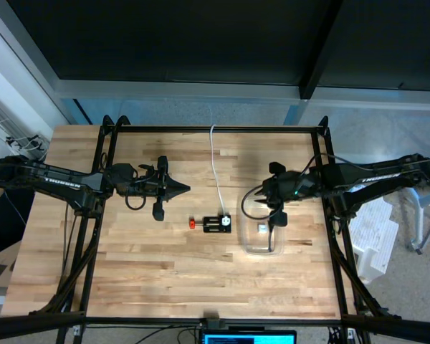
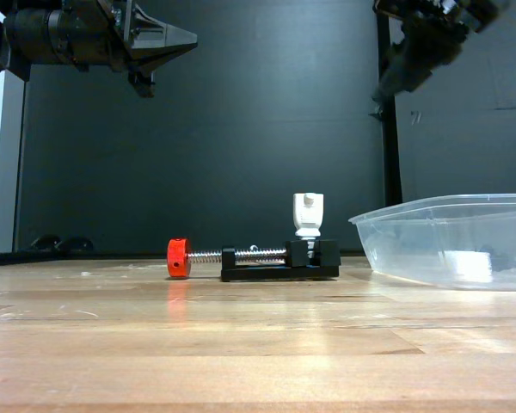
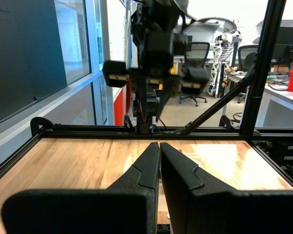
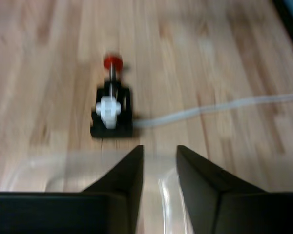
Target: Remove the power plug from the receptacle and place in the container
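- High view: we find the left gripper point(image 1: 178, 188) closed, left of the receptacle point(image 1: 226, 221), and the right gripper point(image 1: 276, 219) above the container point(image 1: 261, 251).
- Low view only: receptacle unplugged; a dim dark shape, seemingly the power plug point(image 2: 497, 255), lies inside the container.
- Right wrist view: fingers point(image 4: 129, 168) narrowly apart, holding nothing.

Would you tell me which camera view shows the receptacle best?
The low view: the receptacle stands side-on, close. The high view shows it small from above, the right wrist view likewise; the left wrist view misses it. The left gripper is shut, left of it; the right gripper is open over the container.
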Robot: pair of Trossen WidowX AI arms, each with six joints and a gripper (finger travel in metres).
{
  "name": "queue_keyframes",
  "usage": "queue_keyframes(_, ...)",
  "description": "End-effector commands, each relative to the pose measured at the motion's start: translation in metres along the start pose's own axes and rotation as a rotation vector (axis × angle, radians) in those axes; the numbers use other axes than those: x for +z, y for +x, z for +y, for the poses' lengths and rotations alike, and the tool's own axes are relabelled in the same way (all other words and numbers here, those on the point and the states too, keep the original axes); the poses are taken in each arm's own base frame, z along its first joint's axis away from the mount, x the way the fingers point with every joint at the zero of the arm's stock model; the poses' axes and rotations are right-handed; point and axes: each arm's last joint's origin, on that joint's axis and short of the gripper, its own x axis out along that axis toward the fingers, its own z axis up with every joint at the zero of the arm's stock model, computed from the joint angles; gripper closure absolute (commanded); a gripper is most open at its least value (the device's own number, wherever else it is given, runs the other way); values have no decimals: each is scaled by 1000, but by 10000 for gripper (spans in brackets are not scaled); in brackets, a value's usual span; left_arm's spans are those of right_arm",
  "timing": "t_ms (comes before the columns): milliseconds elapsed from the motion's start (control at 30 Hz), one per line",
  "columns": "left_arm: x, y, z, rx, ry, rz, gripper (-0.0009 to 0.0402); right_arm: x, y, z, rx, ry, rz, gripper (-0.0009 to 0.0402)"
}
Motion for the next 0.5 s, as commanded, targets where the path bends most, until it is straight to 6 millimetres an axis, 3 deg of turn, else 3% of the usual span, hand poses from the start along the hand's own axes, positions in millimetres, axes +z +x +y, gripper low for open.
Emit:
queue_keyframes(33,0,0,0,0,0,0,393,9,0,-7,30,6,-90,371)
queue_keyframes(100,0,0,0,0,0,0,393,14,0,-9,21,-7,-144,396)
queue_keyframes(500,0,0,0,0,0,0,393,21,16,-19,112,54,-545,394)
